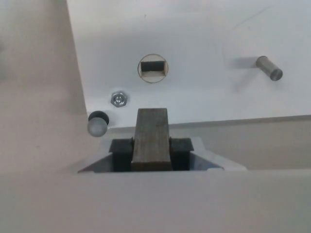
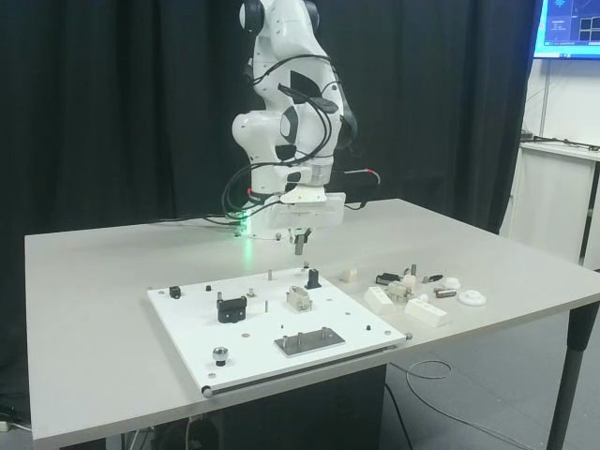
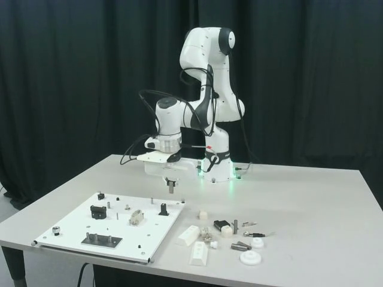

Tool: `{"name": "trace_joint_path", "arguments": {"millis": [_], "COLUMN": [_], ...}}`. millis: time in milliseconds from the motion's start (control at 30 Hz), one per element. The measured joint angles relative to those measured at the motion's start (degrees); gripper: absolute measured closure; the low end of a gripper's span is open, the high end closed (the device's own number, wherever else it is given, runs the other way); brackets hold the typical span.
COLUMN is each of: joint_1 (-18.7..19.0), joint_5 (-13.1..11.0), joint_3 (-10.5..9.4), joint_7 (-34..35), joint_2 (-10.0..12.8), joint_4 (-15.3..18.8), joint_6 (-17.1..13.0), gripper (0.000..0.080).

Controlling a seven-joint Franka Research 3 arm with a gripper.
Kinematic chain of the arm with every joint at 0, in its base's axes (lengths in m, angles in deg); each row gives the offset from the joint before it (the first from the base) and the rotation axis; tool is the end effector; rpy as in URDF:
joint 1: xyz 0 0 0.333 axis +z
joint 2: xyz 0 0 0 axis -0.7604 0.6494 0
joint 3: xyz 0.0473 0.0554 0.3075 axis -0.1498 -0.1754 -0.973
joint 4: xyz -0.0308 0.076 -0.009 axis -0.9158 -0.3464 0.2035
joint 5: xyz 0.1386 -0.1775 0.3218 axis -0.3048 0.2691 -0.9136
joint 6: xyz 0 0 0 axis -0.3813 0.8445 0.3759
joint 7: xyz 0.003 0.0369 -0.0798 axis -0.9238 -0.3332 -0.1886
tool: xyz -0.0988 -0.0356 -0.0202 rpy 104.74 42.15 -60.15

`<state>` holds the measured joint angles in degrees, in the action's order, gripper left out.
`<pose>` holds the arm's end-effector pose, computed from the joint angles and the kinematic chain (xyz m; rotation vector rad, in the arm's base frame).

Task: Place square peg 4.

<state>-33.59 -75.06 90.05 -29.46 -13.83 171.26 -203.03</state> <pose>0.4352 -0.0961 0.2713 2.7732 -1.1964 -0.2010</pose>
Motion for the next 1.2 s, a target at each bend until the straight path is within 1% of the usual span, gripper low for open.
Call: {"name": "trace_joint_path", "arguments": {"millis": [1200], "joint_1": [0.14], "joint_5": [0.16], "joint_3": [0.00], "joint_7": [1.46], "joint_2": [-0.14], "joint_4": [-0.15], "joint_6": [-0.10], "gripper": [0.0649]}}
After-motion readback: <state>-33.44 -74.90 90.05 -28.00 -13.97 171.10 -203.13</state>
